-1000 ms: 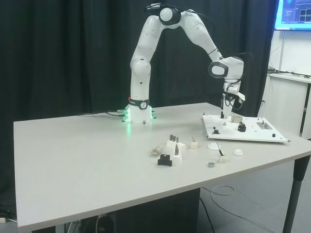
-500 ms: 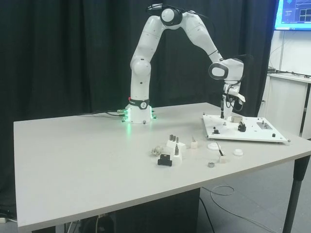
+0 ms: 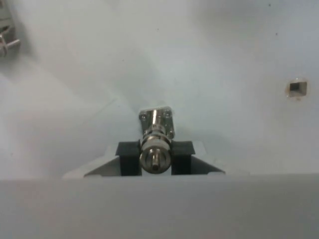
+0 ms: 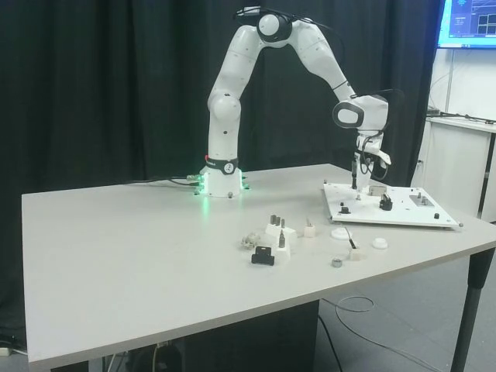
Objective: Insert BNC.
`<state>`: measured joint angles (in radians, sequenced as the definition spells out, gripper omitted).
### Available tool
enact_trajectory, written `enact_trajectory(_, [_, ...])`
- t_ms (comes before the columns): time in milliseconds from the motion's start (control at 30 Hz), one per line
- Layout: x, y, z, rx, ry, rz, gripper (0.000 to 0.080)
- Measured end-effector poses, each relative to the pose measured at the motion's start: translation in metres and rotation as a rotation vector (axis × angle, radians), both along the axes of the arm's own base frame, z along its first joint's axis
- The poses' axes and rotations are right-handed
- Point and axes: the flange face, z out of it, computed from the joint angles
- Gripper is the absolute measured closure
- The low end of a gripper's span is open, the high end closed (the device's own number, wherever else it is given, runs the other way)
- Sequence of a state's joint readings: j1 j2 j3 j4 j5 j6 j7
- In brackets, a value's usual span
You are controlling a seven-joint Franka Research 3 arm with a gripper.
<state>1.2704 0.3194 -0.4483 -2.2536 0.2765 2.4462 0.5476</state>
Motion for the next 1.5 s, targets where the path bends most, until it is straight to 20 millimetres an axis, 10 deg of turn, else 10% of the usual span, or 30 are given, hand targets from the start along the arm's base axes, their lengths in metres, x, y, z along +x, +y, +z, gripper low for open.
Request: enact_trajectory(1500, [-0.0012,-0.0001,-0.0082,0.013,0.016,-0.001,0.0677])
